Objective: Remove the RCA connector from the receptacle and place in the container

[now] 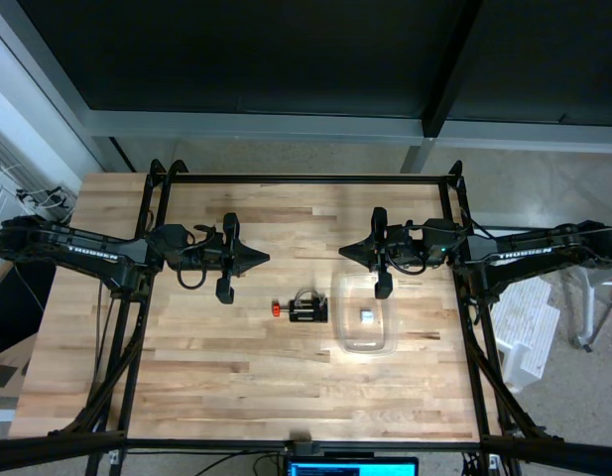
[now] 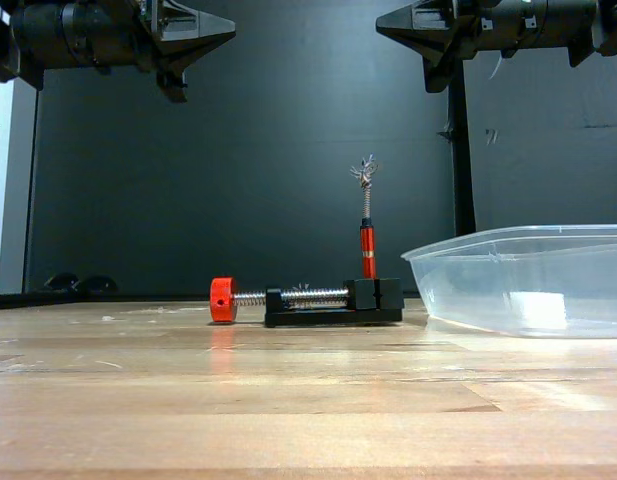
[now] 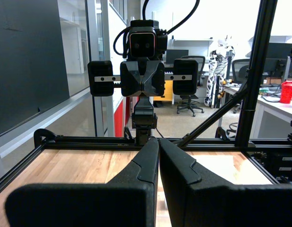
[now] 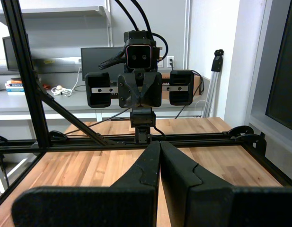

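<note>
Left gripper (image 1: 258, 258) and right gripper (image 1: 345, 252) hover facing each other, each with jaws pressed together on nothing. Below and between them the plug (image 2: 368, 250) stands upright in the receptacle (image 2: 333, 300); the tray (image 2: 508, 285) lies beside it, nearer the right jaws

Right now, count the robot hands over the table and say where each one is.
2. The left hand hangs shut, raised over the table's left half. The right hand hangs shut, raised over the right half, beyond the container. None seems hidden.
</note>
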`<state>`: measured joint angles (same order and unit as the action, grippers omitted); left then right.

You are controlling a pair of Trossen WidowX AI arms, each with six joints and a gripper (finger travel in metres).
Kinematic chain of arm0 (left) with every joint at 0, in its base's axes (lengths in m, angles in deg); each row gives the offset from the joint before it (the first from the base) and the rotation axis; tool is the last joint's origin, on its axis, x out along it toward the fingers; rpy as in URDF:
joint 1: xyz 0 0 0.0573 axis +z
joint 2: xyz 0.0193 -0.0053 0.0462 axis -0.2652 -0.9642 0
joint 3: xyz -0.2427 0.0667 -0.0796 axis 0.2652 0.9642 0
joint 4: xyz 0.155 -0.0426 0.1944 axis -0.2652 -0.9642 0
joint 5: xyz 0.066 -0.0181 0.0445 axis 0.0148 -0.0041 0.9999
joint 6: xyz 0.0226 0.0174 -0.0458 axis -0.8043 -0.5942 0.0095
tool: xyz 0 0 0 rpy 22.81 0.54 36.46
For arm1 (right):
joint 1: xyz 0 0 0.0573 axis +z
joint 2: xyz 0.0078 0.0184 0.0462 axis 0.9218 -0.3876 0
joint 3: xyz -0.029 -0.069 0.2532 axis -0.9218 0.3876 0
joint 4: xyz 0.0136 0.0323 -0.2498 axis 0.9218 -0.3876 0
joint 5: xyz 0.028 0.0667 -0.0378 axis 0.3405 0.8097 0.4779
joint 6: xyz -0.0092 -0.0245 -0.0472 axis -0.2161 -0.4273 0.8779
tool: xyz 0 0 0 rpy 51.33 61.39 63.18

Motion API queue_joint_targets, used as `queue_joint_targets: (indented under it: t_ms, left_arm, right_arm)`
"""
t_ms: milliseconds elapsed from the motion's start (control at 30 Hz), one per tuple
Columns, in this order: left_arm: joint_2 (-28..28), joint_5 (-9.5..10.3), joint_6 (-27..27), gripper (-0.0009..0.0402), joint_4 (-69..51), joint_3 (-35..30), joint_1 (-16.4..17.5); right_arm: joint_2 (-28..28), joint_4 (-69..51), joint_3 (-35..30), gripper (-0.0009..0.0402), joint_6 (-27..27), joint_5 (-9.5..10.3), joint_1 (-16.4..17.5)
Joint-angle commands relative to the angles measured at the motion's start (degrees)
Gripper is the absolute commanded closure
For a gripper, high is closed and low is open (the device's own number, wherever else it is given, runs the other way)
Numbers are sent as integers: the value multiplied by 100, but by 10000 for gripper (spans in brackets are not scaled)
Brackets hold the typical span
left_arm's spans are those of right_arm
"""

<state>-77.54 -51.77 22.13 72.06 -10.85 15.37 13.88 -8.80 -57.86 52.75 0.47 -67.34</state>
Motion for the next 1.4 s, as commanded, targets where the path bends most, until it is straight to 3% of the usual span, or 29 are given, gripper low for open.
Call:
queue_joint_targets:
  t_ms: [33,667,1000,1133,1400]
  left_arm:
    - [-2,-2,-2,393,2,0,0]
    - [-2,-2,-2,393,2,0,2]
    - [-2,-2,-2,393,2,0,0]
    - [-2,-2,-2,393,2,0,0]
    - [-2,-2,-2,393,2,0,0]
  right_arm:
    - [-2,0,0,393,0,0,4]
    - [-2,-133,-127,393,-186,24,4]
    - [-243,-3139,-1467,393,-188,26,31]
    - [-542,-4214,-1978,393,-155,153,46]
    - [-1228,-5821,-2879,393,-127,149,186]
